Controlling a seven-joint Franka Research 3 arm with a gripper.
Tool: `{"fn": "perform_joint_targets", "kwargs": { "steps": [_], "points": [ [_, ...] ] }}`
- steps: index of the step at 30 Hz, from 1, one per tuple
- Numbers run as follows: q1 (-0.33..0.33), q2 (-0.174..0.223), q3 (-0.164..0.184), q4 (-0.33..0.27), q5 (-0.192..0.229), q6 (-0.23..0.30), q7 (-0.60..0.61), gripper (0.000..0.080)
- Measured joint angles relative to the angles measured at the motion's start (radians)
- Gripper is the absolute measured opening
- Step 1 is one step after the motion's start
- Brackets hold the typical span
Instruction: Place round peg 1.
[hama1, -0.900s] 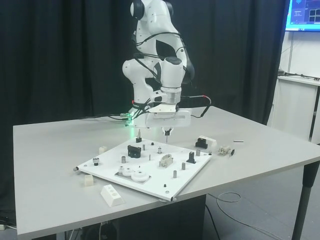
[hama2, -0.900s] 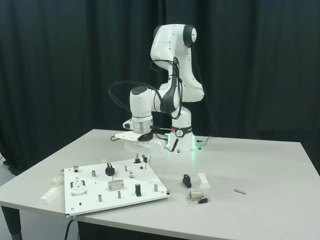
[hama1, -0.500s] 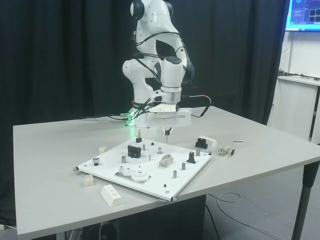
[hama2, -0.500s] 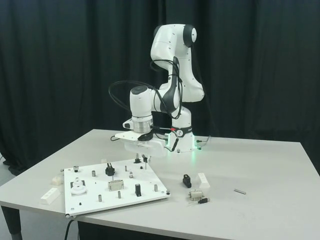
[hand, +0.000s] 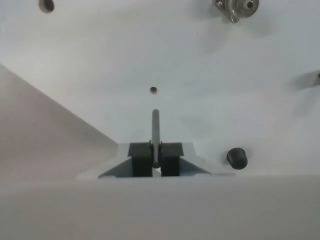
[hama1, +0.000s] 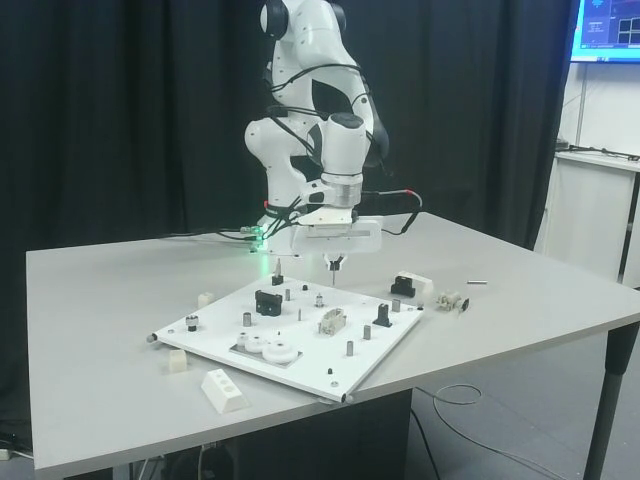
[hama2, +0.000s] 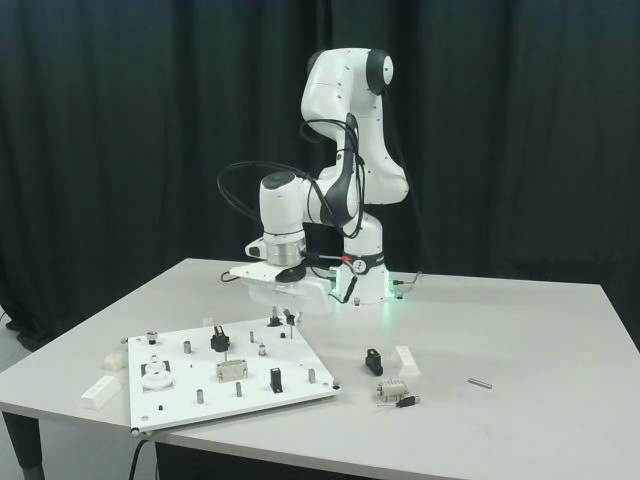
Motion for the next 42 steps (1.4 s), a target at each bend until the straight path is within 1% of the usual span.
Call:
{"fn": "perform_joint_targets", "kwargs": {
  "steps": [18,24,30,35,38,42],
  "points": [
    [0.001,0.000,0.001,0.000,0.000,0.004,-0.003,0.0031],
    [0.019,-0.001,0.007,0.002,0.006,0.006,-0.003,0.0031],
    [0.069,-0.004,0.019,0.006,0.065,0.009,-0.001,0.0031],
    [0.128,-0.006,0.036,0.013,0.119,0.014,0.024,0.0031],
    [0.172,-0.006,0.047,0.020,0.138,0.015,0.067,0.0031],
    [0.232,-0.006,0.064,0.030,0.142,0.020,0.144,0.0031]
  ]
}}
